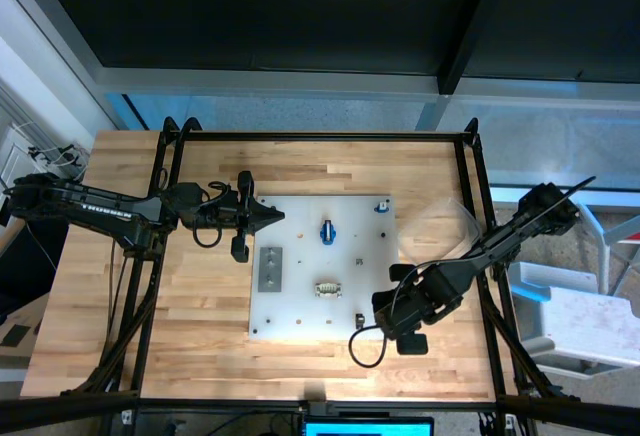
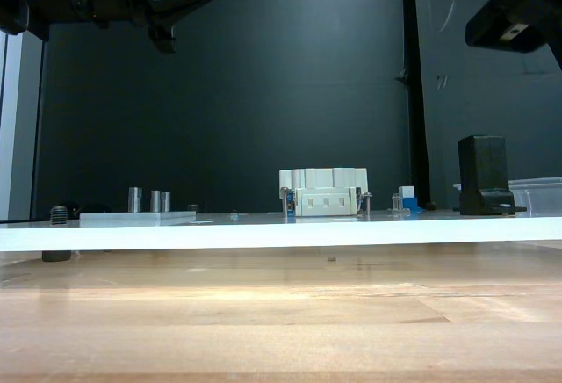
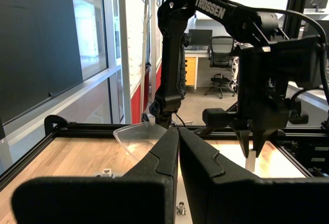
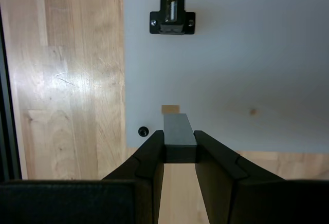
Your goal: Pick the 16mm bar from the taskboard and place it in the container
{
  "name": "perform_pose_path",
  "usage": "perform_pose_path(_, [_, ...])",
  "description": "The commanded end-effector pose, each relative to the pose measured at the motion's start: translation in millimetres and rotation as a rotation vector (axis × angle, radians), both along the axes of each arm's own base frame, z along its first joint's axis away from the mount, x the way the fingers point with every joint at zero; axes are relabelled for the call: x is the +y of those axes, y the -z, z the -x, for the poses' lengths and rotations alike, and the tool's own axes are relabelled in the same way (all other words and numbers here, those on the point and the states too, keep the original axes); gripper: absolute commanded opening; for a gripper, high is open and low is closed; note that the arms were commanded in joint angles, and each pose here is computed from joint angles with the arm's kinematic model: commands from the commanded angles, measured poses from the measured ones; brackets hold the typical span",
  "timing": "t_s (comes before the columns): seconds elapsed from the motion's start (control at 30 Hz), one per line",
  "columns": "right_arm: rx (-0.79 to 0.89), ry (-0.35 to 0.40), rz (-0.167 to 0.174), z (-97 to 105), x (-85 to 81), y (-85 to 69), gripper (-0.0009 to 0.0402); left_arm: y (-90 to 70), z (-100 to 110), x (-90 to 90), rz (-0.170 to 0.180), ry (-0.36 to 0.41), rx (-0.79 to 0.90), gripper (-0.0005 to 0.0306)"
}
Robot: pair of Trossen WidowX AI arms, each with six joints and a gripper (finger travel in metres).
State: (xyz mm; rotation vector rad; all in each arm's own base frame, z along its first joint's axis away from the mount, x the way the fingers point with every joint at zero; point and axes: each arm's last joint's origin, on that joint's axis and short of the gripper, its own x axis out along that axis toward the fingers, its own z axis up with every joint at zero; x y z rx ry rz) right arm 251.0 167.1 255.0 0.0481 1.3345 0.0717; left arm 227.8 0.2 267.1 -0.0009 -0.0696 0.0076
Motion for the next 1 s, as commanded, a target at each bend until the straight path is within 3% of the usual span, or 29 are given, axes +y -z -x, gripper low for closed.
perform_pose_path(0.03, [-0.01,0.006,-0.007,3.2,-5.0,-7.3,0.0029,-0.1,-0.1,0.0,0.0,0.0,0.0,0.0])
perform_pose_path(0.37, [-0.007,0.049,-0.005,6.5,-21.6,-14.7,0.0029,-0.2,0.0,0.1,0.0,0.0,-0.001,0.0])
perform_pose_path(1.0, [-0.023,0.278,-0.016,40.8,-100.2,-16.9,0.0029,-0.1,-0.1,0.0,0.0,0.0,0.0,0.0])
